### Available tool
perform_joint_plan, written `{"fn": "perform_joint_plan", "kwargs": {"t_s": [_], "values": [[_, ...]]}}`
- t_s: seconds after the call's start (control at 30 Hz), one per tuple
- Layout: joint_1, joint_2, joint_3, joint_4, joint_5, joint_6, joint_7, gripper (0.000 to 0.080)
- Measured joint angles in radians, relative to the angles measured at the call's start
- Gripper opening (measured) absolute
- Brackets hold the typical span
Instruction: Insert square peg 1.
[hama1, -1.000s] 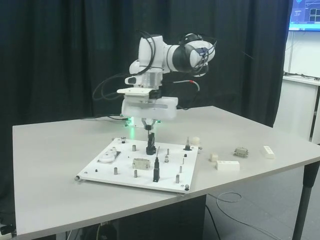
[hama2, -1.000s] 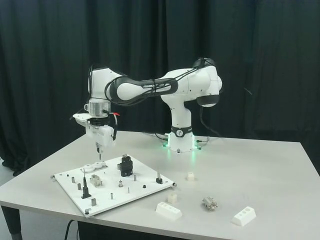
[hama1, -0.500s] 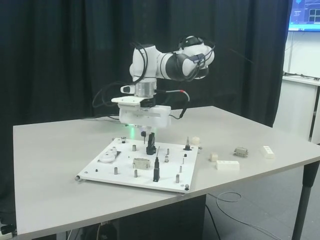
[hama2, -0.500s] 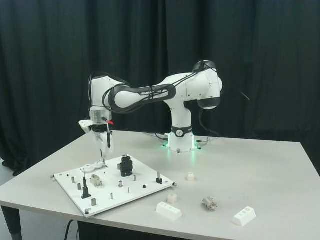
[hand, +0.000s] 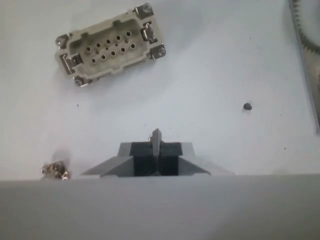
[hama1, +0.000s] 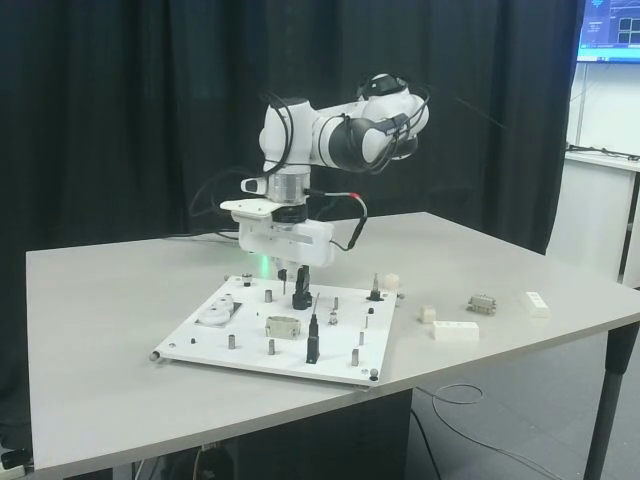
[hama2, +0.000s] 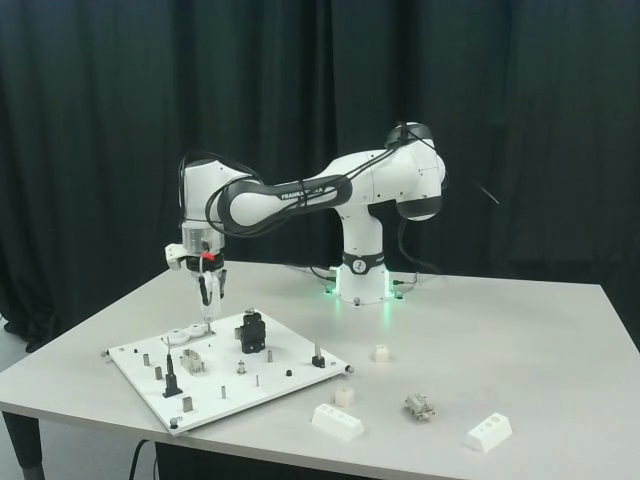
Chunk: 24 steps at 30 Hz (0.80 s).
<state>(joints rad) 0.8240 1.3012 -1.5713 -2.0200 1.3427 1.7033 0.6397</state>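
Now, jaws drawn almost fully together, pinching a slim upright sliver, taken to be square peg 1 (hand: 156, 139), with only its tip showing past the fingertips. Hanging above the white board (hama1: 250, 335) on the grey desk (hama1: 100, 300), apparently clear of it, judging by both room views. Directly beneath the jaws: bare board, no square socket plainly seen, so target hole not identifiable. Off to one side of the jaws, near, a small dark hole (hand: 247, 106). Out beyond the fingertips, well apart, a multi-pin connector (hand: 110, 45). Farther out on the dark hole's side, a toothed gear (hand: 304, 30). Close beside the jaws on the opposite side, a small cluster of screws (hand: 54, 170). Probably mid-carry, insertion not yet begun. To do it well: find the socket first and centre the peg tip straight over it before descending. Square the peg's flats to the socket's sides by turning the wrist, to avoid jamming on the corners. Hold the peg plumb, come down slowly, and ease off at any resistance rather than pushing through. Grip firmly enough to stop so thin a peg tilting between the pads, and release only once seated. Steer wide of the connector and of the upright black fixture (hama1: 301, 292) near the jaws.
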Motion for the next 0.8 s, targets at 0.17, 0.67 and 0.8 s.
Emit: {"fn": "perform_joint_plan", "kwargs": {"t_s": [0.17,0.67,0.8], "values": [[0.002,0.0,0.002,-0.001,-0.001,0.003,0.044,0.0022],[0.026,0.0,0.008,-0.017,-0.001,0.011,0.143,0.0022],[0.037,0.0,0.011,-0.024,-0.001,0.012,0.174,0.0022]]}}
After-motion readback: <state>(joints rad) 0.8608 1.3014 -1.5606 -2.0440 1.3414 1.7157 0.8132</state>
